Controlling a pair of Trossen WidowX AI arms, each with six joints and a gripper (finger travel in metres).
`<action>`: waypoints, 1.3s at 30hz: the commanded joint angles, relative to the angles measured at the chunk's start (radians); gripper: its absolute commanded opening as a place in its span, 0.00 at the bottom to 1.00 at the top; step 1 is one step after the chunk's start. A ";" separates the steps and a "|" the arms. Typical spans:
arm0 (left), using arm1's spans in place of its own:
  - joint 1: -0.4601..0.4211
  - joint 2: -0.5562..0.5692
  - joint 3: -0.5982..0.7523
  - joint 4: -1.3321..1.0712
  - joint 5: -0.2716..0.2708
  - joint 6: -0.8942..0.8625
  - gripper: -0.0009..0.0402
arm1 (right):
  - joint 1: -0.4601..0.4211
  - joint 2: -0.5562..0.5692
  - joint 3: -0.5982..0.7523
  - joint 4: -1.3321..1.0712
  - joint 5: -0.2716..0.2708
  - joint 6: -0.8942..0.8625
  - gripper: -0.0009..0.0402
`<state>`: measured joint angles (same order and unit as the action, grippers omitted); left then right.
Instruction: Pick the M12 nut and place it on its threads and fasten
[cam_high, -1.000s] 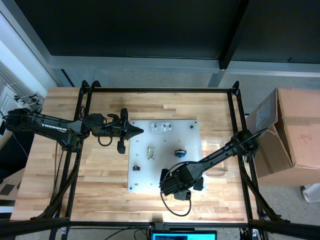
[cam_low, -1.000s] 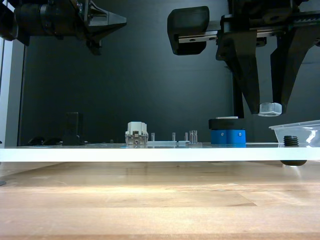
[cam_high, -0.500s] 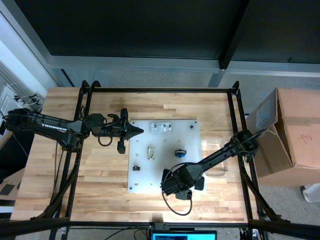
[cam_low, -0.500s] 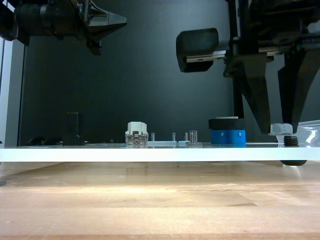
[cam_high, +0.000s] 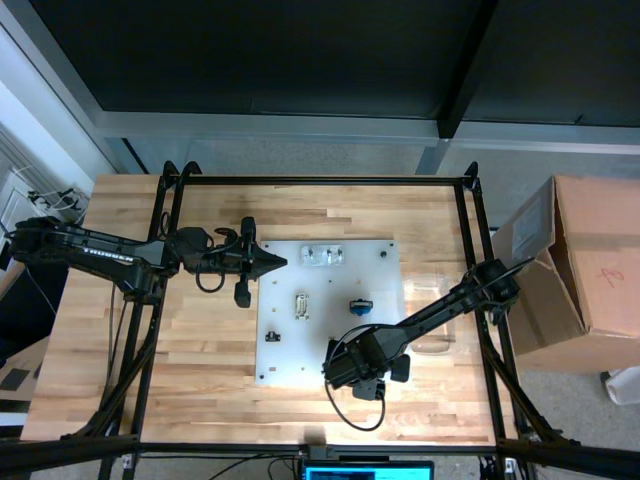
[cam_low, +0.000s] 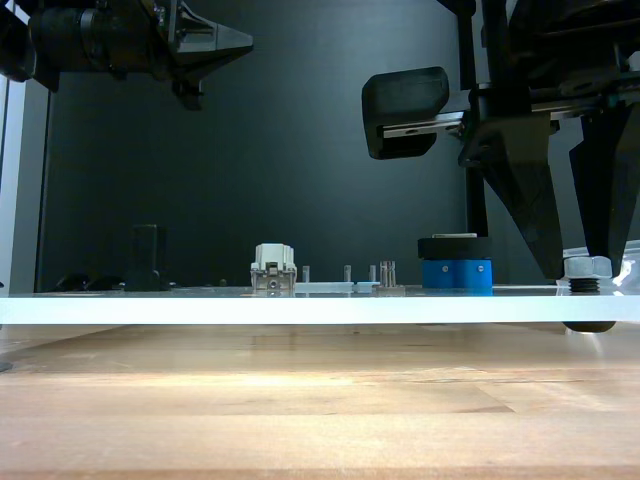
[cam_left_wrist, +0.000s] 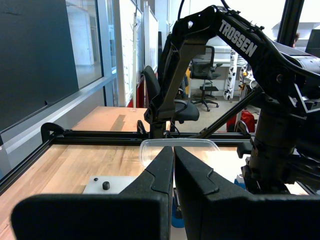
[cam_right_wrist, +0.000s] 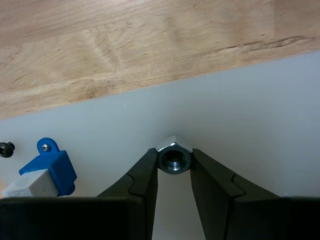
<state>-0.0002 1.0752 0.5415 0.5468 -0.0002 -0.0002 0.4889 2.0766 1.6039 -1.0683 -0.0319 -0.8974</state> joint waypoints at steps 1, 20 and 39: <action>0.000 0.000 0.000 0.000 0.000 0.000 0.02 | 0.002 0.003 -0.005 0.010 -0.010 0.003 0.07; 0.000 0.000 0.000 0.000 0.000 0.000 0.02 | -0.001 0.003 -0.003 0.023 -0.009 0.520 0.07; 0.000 0.000 0.000 0.000 0.000 0.000 0.02 | -0.018 0.001 -0.003 0.007 -0.010 1.321 0.07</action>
<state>-0.0002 1.0752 0.5411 0.5468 -0.0006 -0.0002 0.4728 2.0781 1.6009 -1.0485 -0.0498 0.3874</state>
